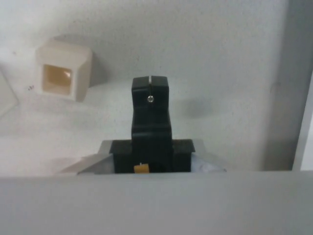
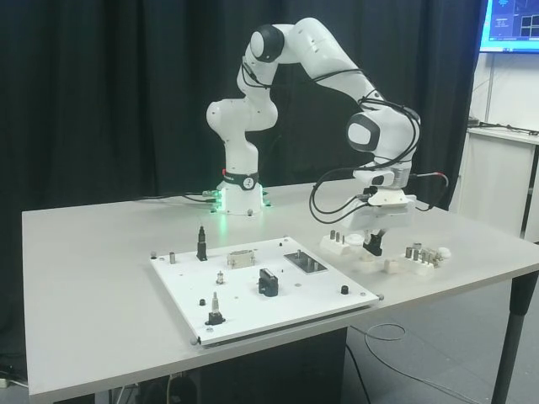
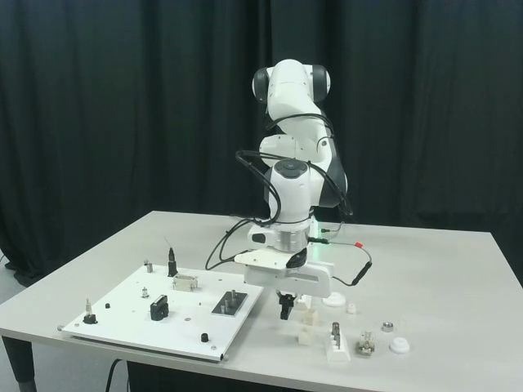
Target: Insert D-SUB.
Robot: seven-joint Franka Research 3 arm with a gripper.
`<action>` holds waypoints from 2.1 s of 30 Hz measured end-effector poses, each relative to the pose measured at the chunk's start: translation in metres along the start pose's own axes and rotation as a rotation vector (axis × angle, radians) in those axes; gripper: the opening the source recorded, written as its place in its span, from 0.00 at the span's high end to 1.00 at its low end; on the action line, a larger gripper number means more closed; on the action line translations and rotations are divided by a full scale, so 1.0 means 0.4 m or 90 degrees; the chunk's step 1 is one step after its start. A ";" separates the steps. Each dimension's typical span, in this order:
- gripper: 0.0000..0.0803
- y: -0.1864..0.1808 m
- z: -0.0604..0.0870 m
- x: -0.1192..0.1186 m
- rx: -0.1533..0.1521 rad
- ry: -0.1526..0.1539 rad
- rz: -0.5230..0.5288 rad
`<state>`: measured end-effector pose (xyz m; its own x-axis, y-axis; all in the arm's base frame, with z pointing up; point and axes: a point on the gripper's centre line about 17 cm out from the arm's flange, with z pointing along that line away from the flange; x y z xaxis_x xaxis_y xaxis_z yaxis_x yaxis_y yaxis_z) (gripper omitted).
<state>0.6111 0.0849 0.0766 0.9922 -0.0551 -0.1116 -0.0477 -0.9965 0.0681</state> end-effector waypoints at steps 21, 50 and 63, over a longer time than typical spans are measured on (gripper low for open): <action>0.81 0.002 0.003 0.003 0.002 0.001 -0.021; 0.81 0.284 -0.094 0.115 -0.083 0.055 -0.049; 0.81 0.477 -0.144 0.140 -0.088 0.073 0.012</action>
<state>0.6640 -0.1048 0.1403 0.9983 -0.0588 0.0035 -0.0582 -0.9768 0.2062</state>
